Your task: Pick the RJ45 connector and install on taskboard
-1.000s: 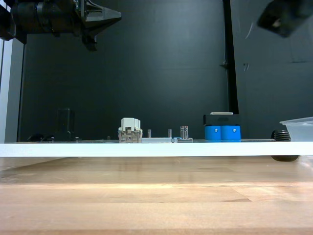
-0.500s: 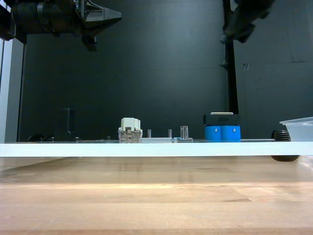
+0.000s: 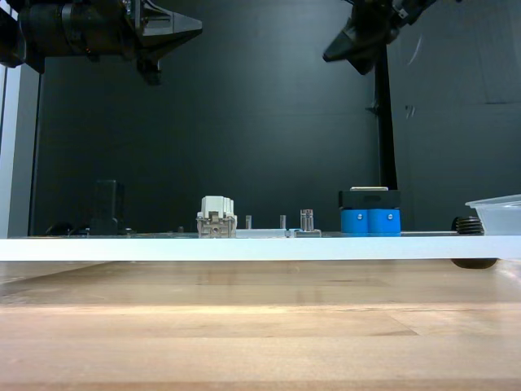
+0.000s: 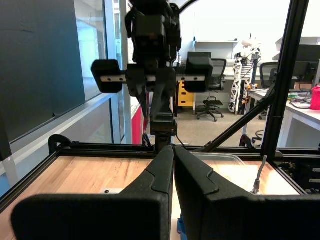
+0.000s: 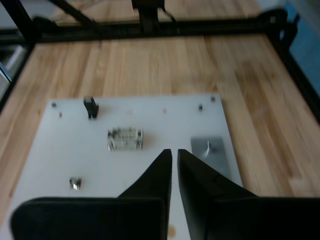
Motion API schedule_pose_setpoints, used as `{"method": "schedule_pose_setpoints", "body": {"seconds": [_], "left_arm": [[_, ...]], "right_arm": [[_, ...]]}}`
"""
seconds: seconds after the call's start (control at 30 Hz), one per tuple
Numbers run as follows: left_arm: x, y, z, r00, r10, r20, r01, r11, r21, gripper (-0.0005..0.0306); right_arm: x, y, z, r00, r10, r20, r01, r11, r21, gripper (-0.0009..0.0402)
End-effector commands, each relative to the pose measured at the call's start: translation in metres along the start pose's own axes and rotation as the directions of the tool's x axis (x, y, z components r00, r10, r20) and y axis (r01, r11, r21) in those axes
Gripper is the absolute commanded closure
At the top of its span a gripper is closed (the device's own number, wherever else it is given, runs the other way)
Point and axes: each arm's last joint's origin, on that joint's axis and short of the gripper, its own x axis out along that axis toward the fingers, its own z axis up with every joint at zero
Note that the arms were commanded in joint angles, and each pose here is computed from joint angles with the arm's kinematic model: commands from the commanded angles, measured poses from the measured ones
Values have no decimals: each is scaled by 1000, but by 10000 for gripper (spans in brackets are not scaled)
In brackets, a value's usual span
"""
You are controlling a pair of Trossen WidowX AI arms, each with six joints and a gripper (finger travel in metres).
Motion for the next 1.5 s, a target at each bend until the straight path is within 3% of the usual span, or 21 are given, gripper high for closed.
{"method": "schedule_pose_setpoints", "body": {"seconds": [0.03,0.27,0.7,0.9,1.17,1.5], "left_arm": [[0,0,0,1000,0,0,0,1000,0,300],[0,0,0,1000,0,0,0,1000,0,300],[0,0,0,1000,0,0,0,1000,0,300],[0,0,0,1000,0,0,0,1000,0,300],[0,0,0,1000,0,0,0,1000,0,300],[0,0,0,1000,0,0,0,1000,0,300]], "right_arm": [[0,-1,6,998,-2,65,3,1000,-15,391],[4,-1,11,983,-3,184,7,1000,-23,394],[10,2,-6,926,6,379,10,999,-39,393],[9,2,-17,897,-34,440,41,999,-6,393],[12,4,-33,858,-18,514,10,1000,18,393],[10,6,-45,839,-15,544,3,1000,23,393]]}}
